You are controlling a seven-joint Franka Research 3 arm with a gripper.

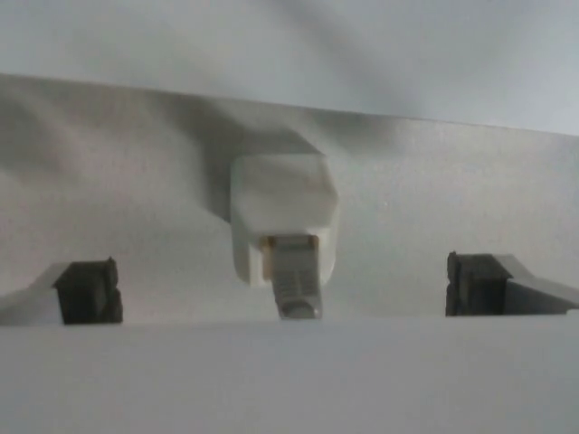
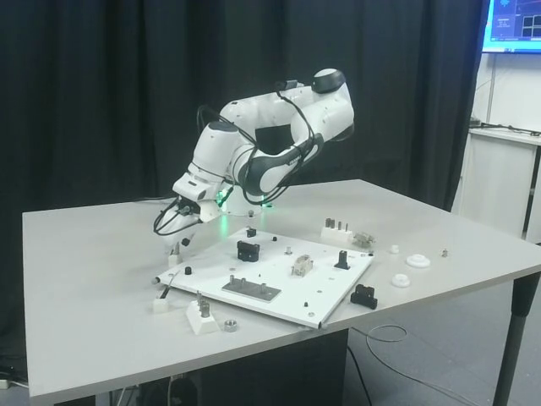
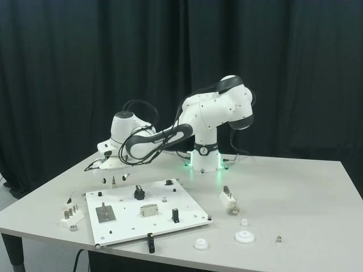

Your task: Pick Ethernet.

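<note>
1. Because the gripper (image 1: 282,289) is spread wide, its black pads (image 1: 89,291) flank the white block holding the grey Ethernet plug (image 1: 294,280) at centre frame, untouched.
2. The block stands on the grey bench (image 2: 93,254), just off the white board (image 2: 338,292), leaving the plug exposed for grasping.

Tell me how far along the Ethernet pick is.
Early stage. Done: the gripper is lined up over the Ethernet plug, which sits in its white holder between the open jaws. In hand: nothing gripped. Left: closing on the plug and lifting it from the table.
</note>
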